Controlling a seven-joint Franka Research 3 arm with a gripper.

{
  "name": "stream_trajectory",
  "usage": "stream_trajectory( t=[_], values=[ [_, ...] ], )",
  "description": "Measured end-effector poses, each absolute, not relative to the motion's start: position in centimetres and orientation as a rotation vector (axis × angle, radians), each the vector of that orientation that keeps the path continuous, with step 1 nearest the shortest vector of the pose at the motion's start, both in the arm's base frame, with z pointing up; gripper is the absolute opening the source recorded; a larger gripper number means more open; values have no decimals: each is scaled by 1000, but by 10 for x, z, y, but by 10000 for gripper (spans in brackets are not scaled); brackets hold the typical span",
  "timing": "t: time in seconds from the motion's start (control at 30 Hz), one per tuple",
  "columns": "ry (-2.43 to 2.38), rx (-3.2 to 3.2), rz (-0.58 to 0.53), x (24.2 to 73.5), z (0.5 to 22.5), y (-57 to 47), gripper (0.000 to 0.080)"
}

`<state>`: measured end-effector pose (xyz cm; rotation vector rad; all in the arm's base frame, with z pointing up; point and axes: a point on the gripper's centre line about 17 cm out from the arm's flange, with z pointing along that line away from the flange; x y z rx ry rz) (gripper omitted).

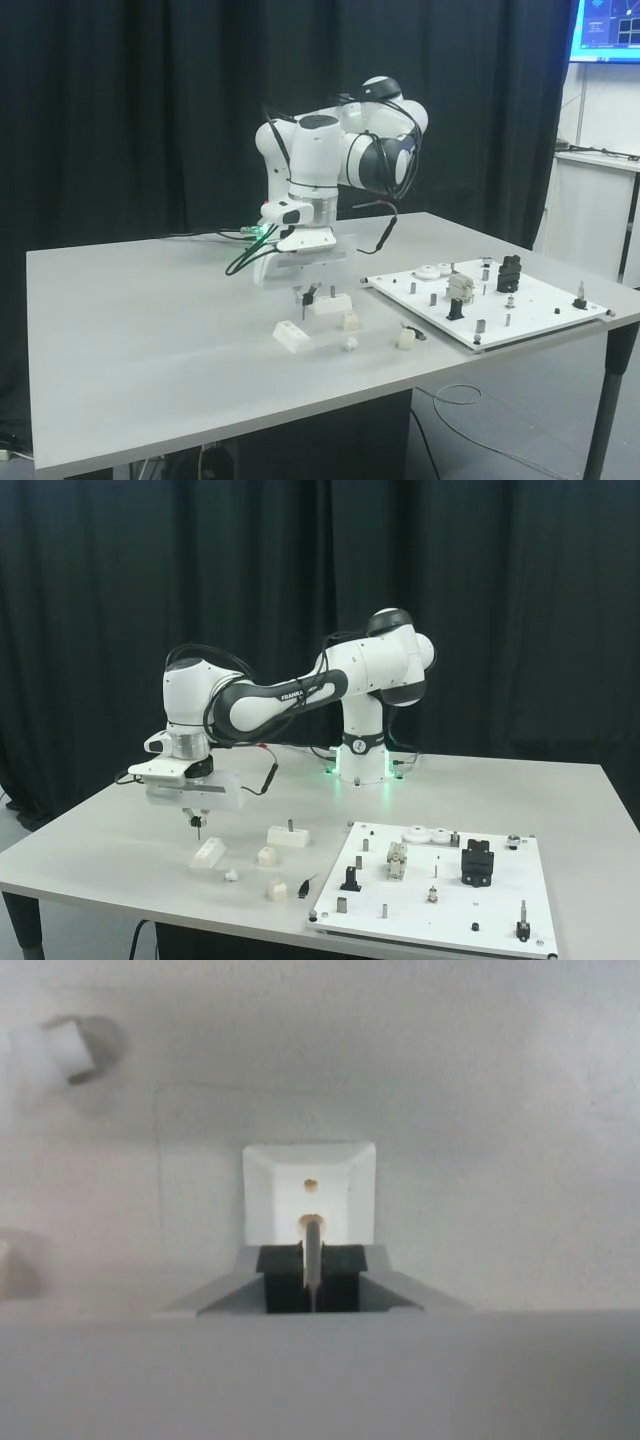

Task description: Insert round peg 1.

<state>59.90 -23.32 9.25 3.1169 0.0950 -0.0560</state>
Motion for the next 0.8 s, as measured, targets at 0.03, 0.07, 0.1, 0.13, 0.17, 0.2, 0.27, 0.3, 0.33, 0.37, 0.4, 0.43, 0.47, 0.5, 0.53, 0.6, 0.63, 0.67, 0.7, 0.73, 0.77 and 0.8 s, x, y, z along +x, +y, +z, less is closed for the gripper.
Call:
stream_trajectory(
  t=[0.03, 0.07, 0.1, 0.13, 0.17, 0.2, 0.27, 0.3, 0.33, 0.37, 0.4, 0.43, 0.47, 0.5, 0.53, 0.6, 0.63, 0.67, 0.7, 0.73, 0.77, 0.8],
  values=[
    [95, 3118, -55, 599, 93, -233, 31],
    [95, 3118, -53, 599, 93, -233, 31],
    [95, 3119, -52, 600, 94, -233, 31],
    [95, 3120, -51, 600, 94, -233, 31],
    [95, 3120, -50, 600, 94, -232, 31],
    [95, 3121, -49, 600, 94, -232, 31],
    [95, 3122, -46, 601, 95, -232, 31],
    [96, 3123, -46, 601, 96, -231, 31],
    [96, 3123, -46, 601, 96, -231, 31],
    [97, 3124, -46, 601, 97, -231, 31],
    [97, 3124, -46, 602, 97, -231, 31],
    [98, 3124, -45, 602, 97, -231, 31],
    [99, 3123, -45, 602, 98, -231, 31],
    [100, 3123, -44, 603, 98, -231, 31],
    [101, 3123, -44, 603, 98, -231, 31],
    [103, 3122, -43, 603, 99, -230, 31],
    [104, 3122, -42, 604, 99, -230, 31],
    [104, 3122, -42, 604, 99, -230, 31],
    [105, 3122, -42, 604, 99, -230, 31],
    [106, 3122, -42, 604, 99, -230, 31],
    [106, 3122, -41, 605, 99, -230, 31],
    [107, 3122, -41, 605, 99, -230, 31]
  ],
)
